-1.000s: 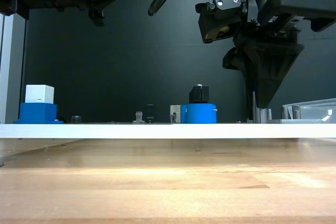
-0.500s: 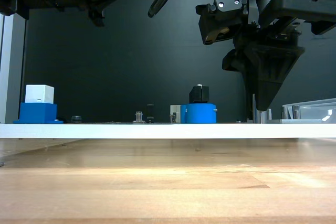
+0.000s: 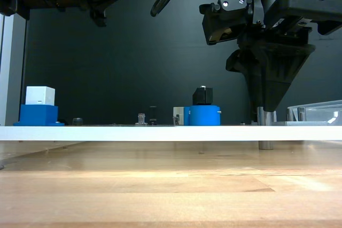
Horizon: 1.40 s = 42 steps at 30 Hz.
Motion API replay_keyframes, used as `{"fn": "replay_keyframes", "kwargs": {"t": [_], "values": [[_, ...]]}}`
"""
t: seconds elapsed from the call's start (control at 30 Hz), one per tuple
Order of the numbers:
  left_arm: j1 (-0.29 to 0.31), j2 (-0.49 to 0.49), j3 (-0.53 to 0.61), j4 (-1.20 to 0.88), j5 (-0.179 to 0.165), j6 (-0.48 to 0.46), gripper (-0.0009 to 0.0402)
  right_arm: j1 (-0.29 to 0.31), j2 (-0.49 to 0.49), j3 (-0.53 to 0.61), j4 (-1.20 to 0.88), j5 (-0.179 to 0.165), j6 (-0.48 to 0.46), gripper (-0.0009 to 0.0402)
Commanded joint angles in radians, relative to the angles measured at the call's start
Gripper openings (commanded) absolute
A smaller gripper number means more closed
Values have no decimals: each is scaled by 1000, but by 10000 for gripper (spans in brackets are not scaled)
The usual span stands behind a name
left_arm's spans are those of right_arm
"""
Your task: Pick the 16mm cylinder and place it in the taskboard
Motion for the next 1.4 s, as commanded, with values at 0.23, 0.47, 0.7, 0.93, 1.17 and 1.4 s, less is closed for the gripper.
{"fn": "replay_keyframes", "kwargs": {"t": [0.23, 0.47, 0.7, 0.93, 1.17, 1.4], "values": [[0, 0, 0, 0, 0, 0, 0, 5, -20, 0, -11, 2, -2, 215], [0, 0, 0, 0, 0, 0, 0, 7, -65, 1, -46, 3, -2, 245], [0, 0, 0, 0, 0, 0, 0, 7, -109, 2, -66, 3, -3, 252], [0, 0, 0, 0, 0, 0, 0, 6, -166, 2, -71, 4, -3, 252], [0, 0, 0, 0, 0, 0, 0, 6, -174, 2, -87, 3, -3, 252], [0, 0, 0, 0, 0, 0, 0, 6, -174, 2, -87, 3, -3, 252]]}}
